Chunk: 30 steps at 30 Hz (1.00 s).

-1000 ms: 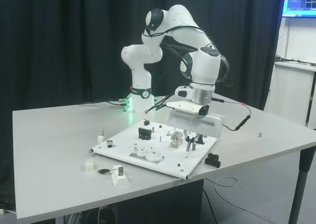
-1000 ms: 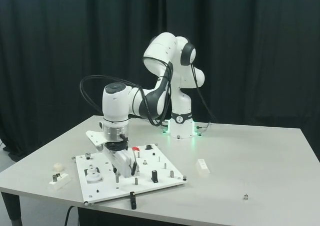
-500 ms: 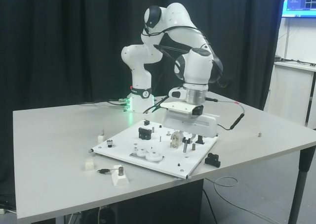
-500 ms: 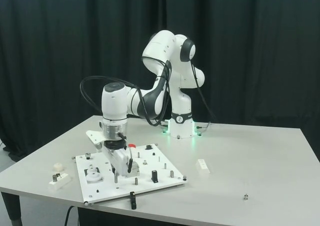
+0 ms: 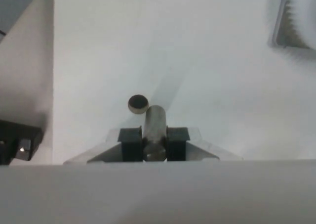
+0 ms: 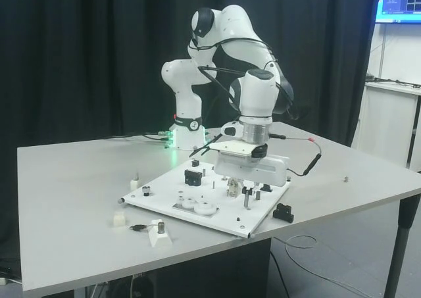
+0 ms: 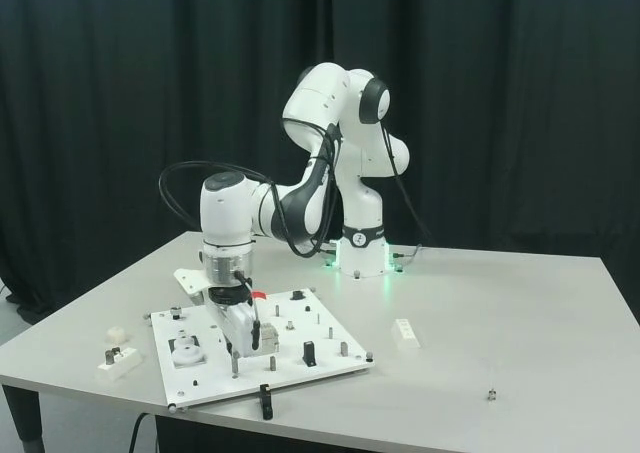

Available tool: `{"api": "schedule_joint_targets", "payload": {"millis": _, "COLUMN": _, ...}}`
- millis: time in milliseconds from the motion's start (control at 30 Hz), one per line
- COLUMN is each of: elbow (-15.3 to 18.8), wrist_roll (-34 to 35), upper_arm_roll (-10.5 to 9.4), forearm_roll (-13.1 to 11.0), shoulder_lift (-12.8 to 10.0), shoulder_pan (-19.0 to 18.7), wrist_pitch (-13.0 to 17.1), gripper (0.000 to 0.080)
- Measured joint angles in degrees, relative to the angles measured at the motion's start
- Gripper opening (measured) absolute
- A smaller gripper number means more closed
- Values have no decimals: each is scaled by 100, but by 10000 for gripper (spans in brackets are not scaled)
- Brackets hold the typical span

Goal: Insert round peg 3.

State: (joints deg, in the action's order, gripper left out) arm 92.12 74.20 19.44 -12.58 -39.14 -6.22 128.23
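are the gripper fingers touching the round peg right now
Touching. In the wrist view the two black fingers press against both sides of the round peg, with no gap showing on either side, so the gripper is clamped on it.

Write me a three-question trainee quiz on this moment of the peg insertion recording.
1. True or false: the gripper holds the round peg between its jaws.
2. In the wrist view, is the peg's tip inside the hole or beside it?
3. Which lies on the grey table, off the white board?
A. the black bracket
B. the gear

Key
1. True.
2. Beside it, not yet inserted.
3. A.
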Motion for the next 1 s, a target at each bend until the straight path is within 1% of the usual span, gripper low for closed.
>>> {"api": "schedule_joint_targets", "payload": {"millis": 100, "elbow": 20, "wrist_roll": -39, "upper_arm_roll": 0, "forearm_roll": -52, "shoulder_lift": 0, "shoulder_pan": 1, "wrist_pitch": 60, "gripper": 99}}
{"api": "schedule_joint_targets", "payload": {"millis": 433, "elbow": 106, "wrist_roll": -86, "upper_arm_roll": -2, "forearm_roll": -118, "shoulder_lift": 0, "shoulder_pan": 1, "wrist_pitch": 305, "gripper": 99}}
{"api": "schedule_joint_targets", "payload": {"millis": 1000, "elbow": 138, "wrist_roll": -121, "upper_arm_roll": -13, "forearm_roll": -197, "shoulder_lift": 4, "shoulder_pan": -6, "wrist_pitch": 336, "gripper": 99}}
